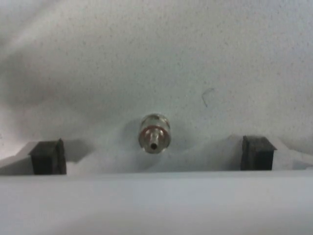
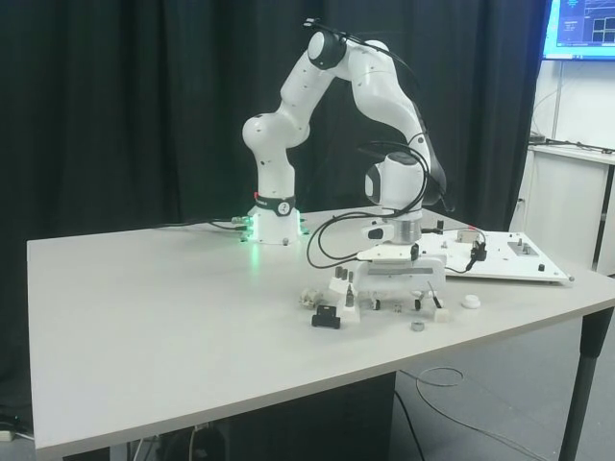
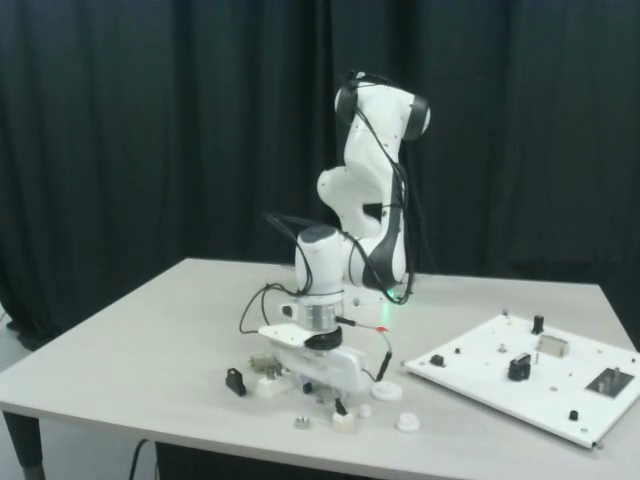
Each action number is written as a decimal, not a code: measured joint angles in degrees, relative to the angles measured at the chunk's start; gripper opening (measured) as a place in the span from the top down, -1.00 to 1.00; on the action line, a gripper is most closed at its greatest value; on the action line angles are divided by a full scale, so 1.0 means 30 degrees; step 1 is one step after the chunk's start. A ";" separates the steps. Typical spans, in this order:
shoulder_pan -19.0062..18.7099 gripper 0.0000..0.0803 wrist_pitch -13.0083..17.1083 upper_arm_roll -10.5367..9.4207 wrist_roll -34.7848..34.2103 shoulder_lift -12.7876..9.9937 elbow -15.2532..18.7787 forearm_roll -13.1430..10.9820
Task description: Pick BNC.
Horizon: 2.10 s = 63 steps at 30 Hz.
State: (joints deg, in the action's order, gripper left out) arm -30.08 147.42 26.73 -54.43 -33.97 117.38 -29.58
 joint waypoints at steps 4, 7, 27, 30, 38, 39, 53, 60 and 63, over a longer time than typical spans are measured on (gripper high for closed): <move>0.0132 -0.99 0.0071 -0.0074 0.0000 -0.0023 -0.0016 0.0045; 0.0202 -0.99 0.0071 -0.0079 -0.0001 -0.0028 -0.0019 0.0052; 0.0932 0.56 0.0037 -0.0554 -0.0018 -0.0024 -0.0219 0.0052; 0.0935 0.68 0.0014 -0.0565 -0.0016 -0.0024 -0.0224 0.0052; 0.0935 0.68 -0.0082 -0.0587 0.0423 0.0001 -0.0367 0.0350; 0.0935 0.68 -0.0136 -0.0586 0.0462 0.0020 -0.0405 0.0377; 0.0957 0.68 -0.1810 -0.0383 0.0723 0.1112 -0.0888 0.1368; 0.0957 0.68 -0.2581 -0.0263 0.0720 0.1728 -0.0947 0.1818; 0.0956 0.68 -0.2746 -0.0253 0.0716 0.1876 -0.0973 0.1872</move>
State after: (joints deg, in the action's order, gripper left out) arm -27.21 139.18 25.98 -52.28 -28.34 114.46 -23.96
